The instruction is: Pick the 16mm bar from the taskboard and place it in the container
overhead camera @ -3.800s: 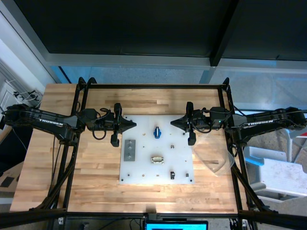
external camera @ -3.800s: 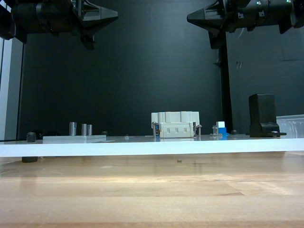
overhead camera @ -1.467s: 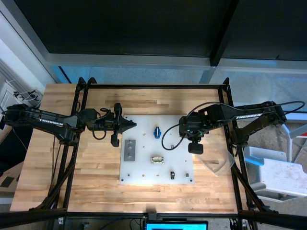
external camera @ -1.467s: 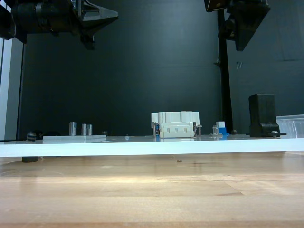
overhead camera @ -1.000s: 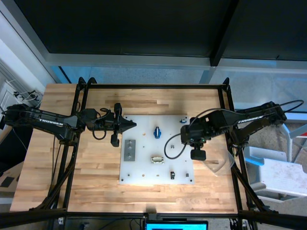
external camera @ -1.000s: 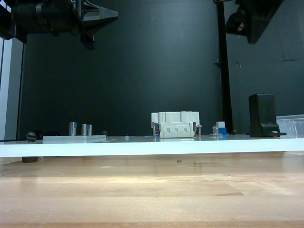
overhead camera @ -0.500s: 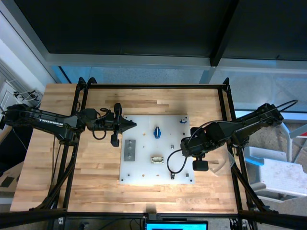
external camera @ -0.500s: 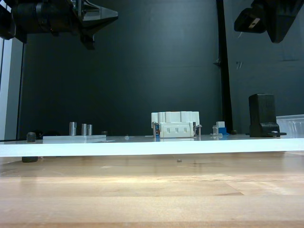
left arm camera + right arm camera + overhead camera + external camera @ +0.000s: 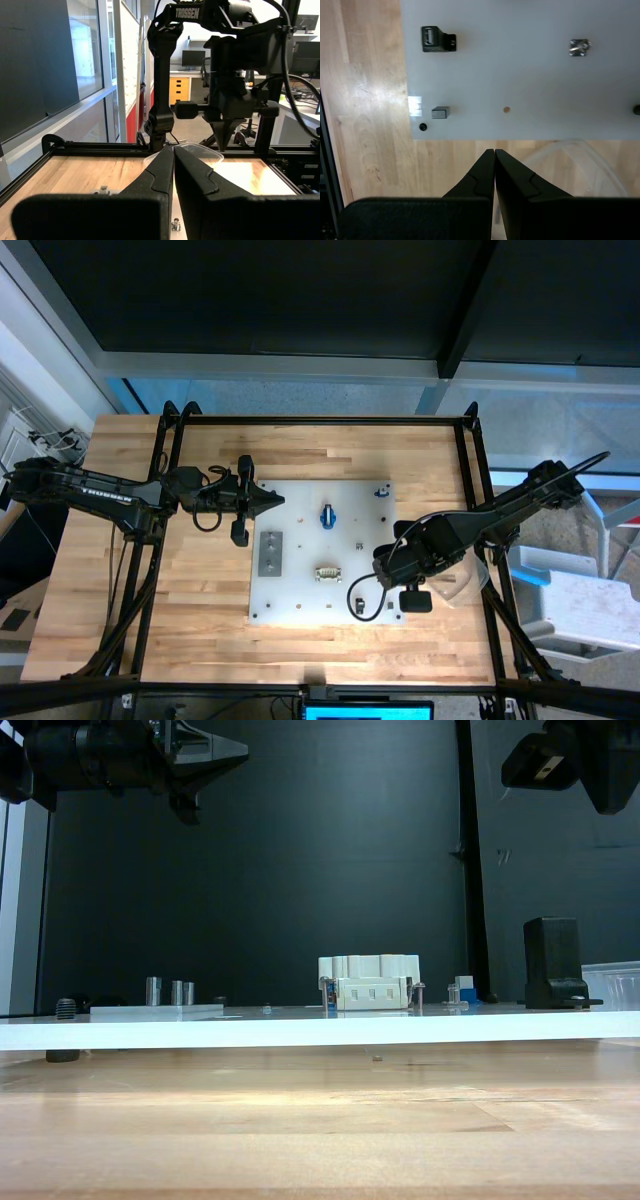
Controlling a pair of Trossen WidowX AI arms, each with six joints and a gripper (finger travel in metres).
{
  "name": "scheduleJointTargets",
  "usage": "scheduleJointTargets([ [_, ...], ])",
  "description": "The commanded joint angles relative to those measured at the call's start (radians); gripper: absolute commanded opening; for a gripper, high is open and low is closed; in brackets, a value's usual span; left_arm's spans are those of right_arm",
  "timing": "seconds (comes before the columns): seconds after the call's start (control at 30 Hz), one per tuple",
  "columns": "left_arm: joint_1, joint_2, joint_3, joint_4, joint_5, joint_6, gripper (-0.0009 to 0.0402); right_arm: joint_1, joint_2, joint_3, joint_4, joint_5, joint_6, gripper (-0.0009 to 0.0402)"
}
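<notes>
Nearest me on the wooden table (image 9: 200,640), the large white square plate of the taskboard (image 9: 300,590) carries a black block-shaped fitting (image 9: 553,965) towards its near right corner. The right gripper (image 9: 494,151) hangs well above that corner, pointing straight down, with its fingers pressed together on nothing. Its tips are over the strip of wood between the board's right edge and the small clear plastic container (image 9: 455,588). The container sits just beside that edge, and through its floor I see only wood grain. Mid-board is a white connector (image 9: 327,573). Left of it a grey metal block (image 9: 271,552) holds three short metal bars (image 9: 177,991) upright; I cannot tell which is the 16 mm one. Beyond is a blue knob (image 9: 327,515). The left gripper (image 9: 278,499) lies level above the far left corner, fingers pressed together, empty.
</notes>
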Motion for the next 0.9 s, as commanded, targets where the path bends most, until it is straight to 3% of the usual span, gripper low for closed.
scheduleJointTargets([
  [0.03,0.0,0.0,0.0,0.0,0.0,0.0,0.0,0.008,0.014,0.0,0.01,0.0,0.003,0.0],
  [0.67,0.0,0.0,0.0,0.0,0.0,0.0,0.0,0.077,0.085,-0.005,0.058,0.0,0.063,0.0047],
  [0.9,0.0,0.0,0.0,0.0,0.0,0.0,0.0,0.086,0.101,-0.007,0.074,0.0,0.064,0.0115],
])
